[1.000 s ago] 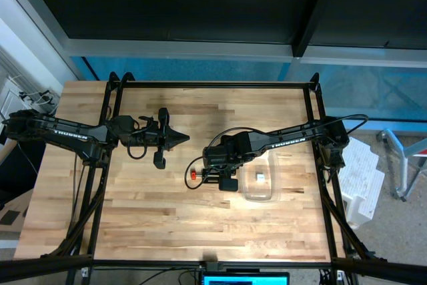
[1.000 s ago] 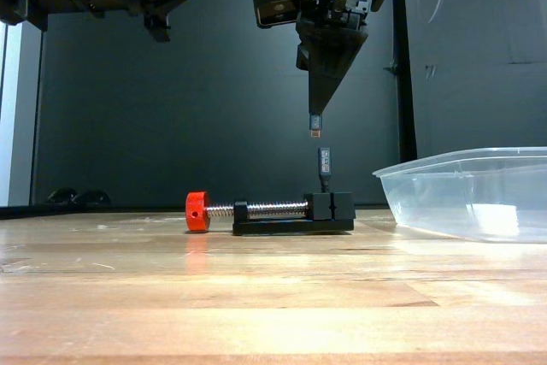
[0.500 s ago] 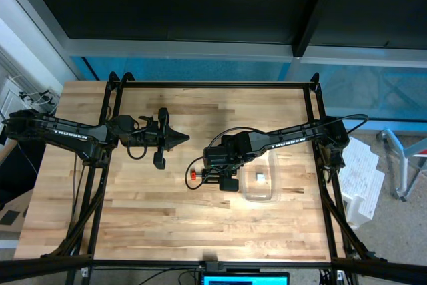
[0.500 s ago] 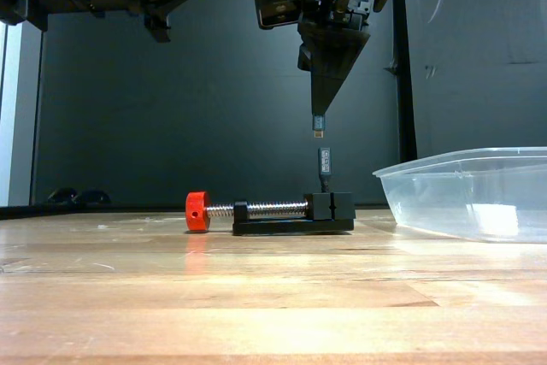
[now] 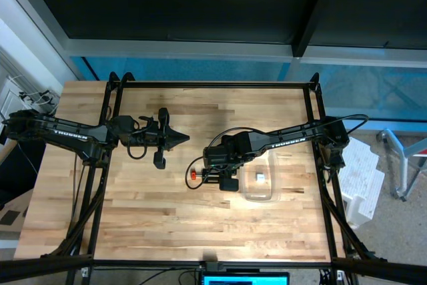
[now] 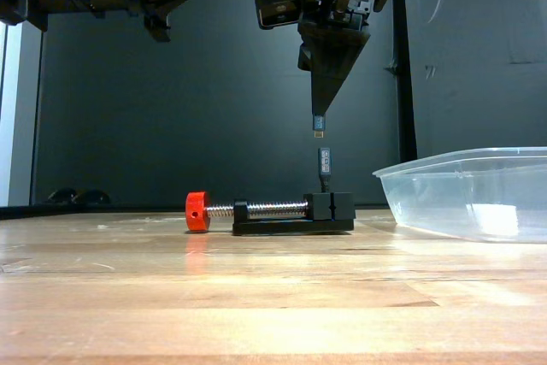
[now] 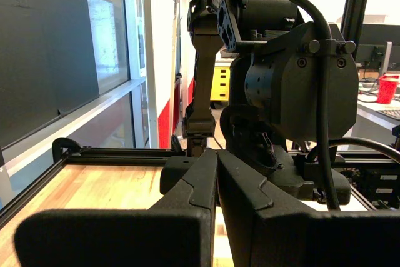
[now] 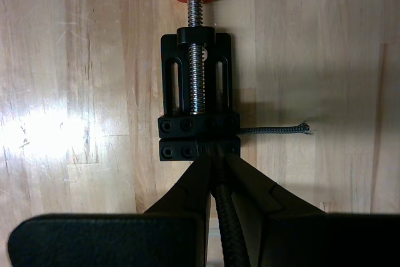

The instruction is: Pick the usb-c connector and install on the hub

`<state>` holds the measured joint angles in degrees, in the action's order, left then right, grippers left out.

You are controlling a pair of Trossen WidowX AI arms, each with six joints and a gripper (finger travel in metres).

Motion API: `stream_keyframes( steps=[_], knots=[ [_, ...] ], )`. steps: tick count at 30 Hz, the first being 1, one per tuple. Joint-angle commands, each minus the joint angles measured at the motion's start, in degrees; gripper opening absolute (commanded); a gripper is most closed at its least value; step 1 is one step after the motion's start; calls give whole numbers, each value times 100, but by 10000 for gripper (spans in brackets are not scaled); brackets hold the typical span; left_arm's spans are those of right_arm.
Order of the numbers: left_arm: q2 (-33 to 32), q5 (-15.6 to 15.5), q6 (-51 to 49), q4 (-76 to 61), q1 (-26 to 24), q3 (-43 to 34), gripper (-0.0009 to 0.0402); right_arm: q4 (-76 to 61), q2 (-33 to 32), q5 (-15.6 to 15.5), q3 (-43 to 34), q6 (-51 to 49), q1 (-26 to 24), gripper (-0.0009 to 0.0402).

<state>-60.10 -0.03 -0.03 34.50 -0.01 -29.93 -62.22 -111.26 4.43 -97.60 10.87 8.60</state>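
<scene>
Low view: right jaws pinch usb-c connector (image 6: 318,126) above hub (image 6: 324,161); left jaws together, aloft.

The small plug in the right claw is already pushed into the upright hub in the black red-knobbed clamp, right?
No: the low view shows the small plug, pinched in the right claw, hanging above the upright hub in the black red-knobbed clamp, a gap between them. The left claw hovers shut farther left.

Pretty clearly a robotics lab, imo: my left gripper (image 5: 183,138) and right gripper (image 6: 318,117) reach in over a butcher-block table (image 5: 133,218) ringed by a black metal frame (image 5: 213,85). There's a monitor (image 5: 245,278) at the near edge and glass partitions (image 7: 106,29) behind.
</scene>
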Motion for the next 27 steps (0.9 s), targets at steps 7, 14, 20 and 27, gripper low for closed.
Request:
stream_keyframes(
  steps=[7,14,20,27],
  knots=[
    [-2,0,2,2,0,-2,0,83,2,7,63,0,0,0],
    [-2,2,2,2,2,-2,0,227,2,4,210,17,0,0],
    [-2,2,2,2,0,-2,0,299,2,4,256,15,0,0],
    [-2,0,2,2,0,-2,0,297,2,4,256,17,2,0]
  ],
)
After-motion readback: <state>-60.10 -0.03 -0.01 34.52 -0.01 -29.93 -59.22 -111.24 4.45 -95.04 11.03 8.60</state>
